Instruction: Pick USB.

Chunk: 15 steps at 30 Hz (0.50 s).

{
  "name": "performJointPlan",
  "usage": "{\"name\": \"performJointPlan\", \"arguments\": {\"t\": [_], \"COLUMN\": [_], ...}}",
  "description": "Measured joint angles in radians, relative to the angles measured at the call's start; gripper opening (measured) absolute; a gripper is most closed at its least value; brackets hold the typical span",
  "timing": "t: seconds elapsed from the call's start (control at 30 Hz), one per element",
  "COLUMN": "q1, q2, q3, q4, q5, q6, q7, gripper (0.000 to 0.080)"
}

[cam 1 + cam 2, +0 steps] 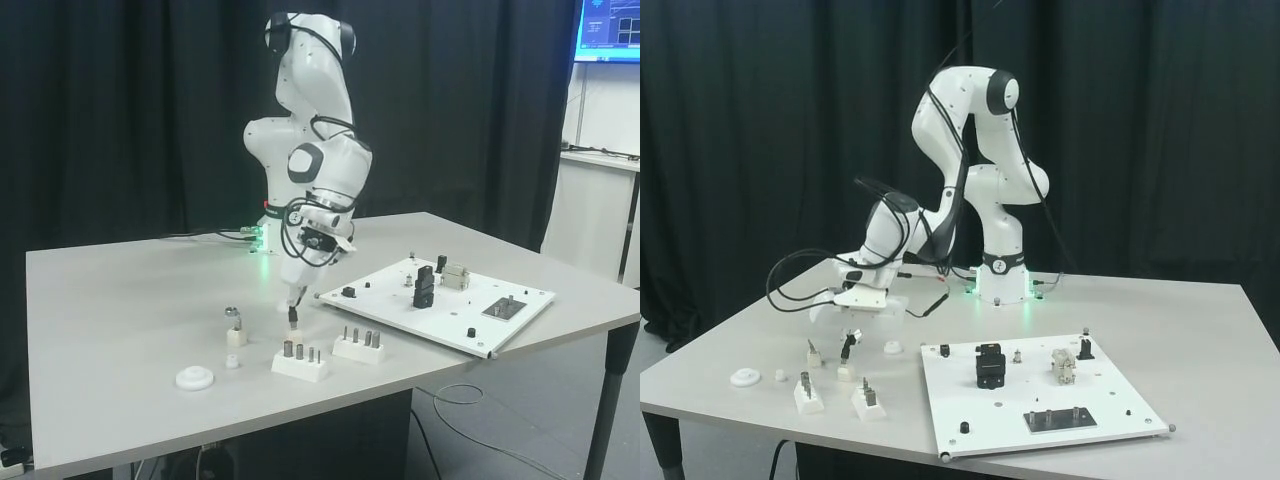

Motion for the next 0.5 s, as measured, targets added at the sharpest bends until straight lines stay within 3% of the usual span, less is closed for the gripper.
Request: {"name": "performJointPlan", "arguments": {"t": [0.27, 0.5], "q1": [0.014, 0.015], "q2": [-0.033, -0.043], "q3": [0.010, 0.024], "q4": [0.017, 0.030], "q5": [0.000, 0.000], "q6": [-0.083, -0.126], "q7": [0.000, 0.000], "gripper": [0.0053, 0.0053]}}
